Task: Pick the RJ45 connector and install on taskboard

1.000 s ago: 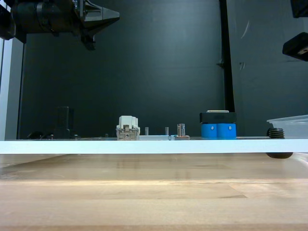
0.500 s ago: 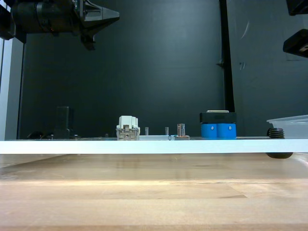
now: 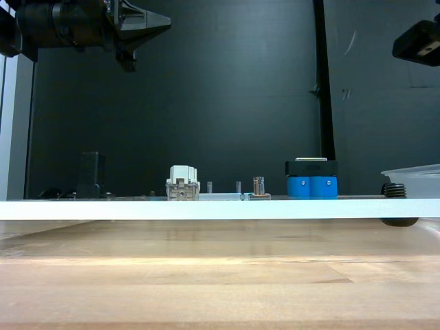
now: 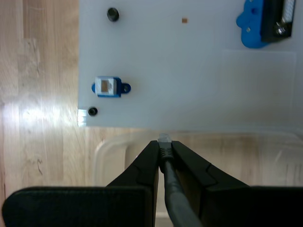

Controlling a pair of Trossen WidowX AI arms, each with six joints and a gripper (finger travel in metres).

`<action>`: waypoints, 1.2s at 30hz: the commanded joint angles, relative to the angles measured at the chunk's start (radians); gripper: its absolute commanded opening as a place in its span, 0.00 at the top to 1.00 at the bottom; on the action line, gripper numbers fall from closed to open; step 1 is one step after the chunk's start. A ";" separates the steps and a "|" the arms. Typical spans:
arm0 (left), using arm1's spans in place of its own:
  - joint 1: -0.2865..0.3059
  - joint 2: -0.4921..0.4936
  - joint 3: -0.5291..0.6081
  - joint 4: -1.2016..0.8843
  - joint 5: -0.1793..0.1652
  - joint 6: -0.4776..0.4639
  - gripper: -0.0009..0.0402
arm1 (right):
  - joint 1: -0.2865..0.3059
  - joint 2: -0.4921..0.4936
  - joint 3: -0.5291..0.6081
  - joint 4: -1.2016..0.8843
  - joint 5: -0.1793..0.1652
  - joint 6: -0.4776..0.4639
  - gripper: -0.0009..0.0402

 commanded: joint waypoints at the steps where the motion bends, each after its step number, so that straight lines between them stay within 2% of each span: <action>1: 0.000 0.000 0.000 0.000 0.000 0.000 0.98 | 0.003 0.043 0.037 0.009 0.000 0.000 0.94; 15: 0.000 0.000 0.000 0.000 0.000 0.000 0.98 | 0.020 0.208 0.147 0.058 -0.004 0.030 0.94; 36: 0.000 0.000 0.000 0.000 0.000 0.000 0.98 | 0.044 0.261 0.146 0.097 -0.008 0.074 0.94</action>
